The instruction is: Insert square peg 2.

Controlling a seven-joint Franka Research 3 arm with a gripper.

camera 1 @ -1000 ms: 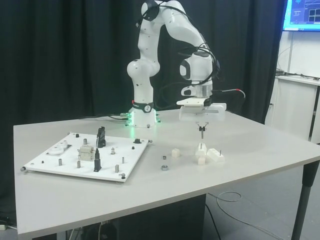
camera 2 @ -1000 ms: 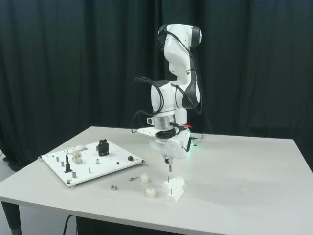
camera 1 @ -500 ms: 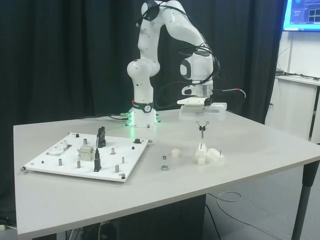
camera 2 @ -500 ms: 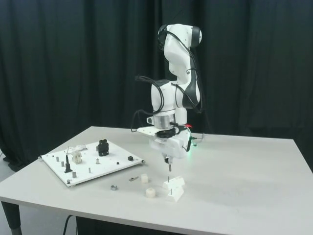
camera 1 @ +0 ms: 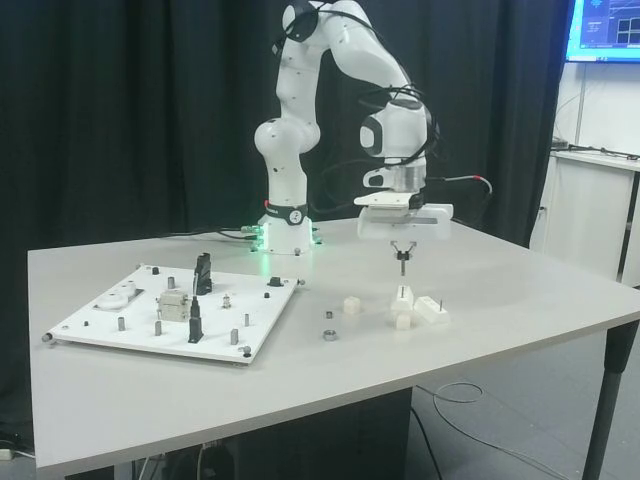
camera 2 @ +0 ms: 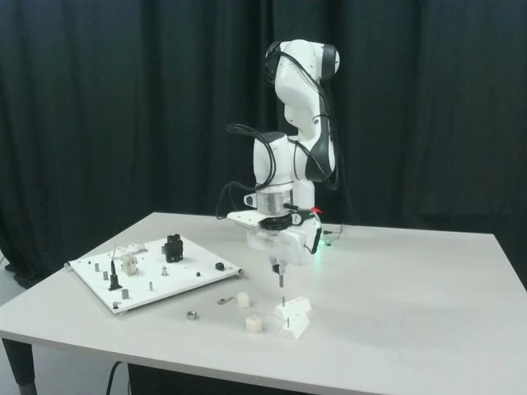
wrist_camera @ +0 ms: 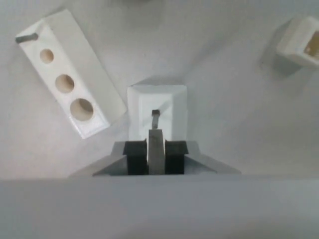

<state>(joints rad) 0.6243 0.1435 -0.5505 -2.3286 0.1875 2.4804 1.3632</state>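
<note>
Pincer (wrist_camera: 156,158) risen | grips slim square peg (wrist_camera: 156,144) | above white block (wrist_camera: 157,107)

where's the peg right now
The peg is held in the gripper, hanging above the small white block on the table, beside the three-hole block in the wrist view.

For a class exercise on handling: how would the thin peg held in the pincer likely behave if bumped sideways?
The peg looks like thin grey metal, so probably stiff. The pincer grips only its upper end, so a side knock might tilt or slip it. Laid flat, its square sides should resist rolling.
</note>
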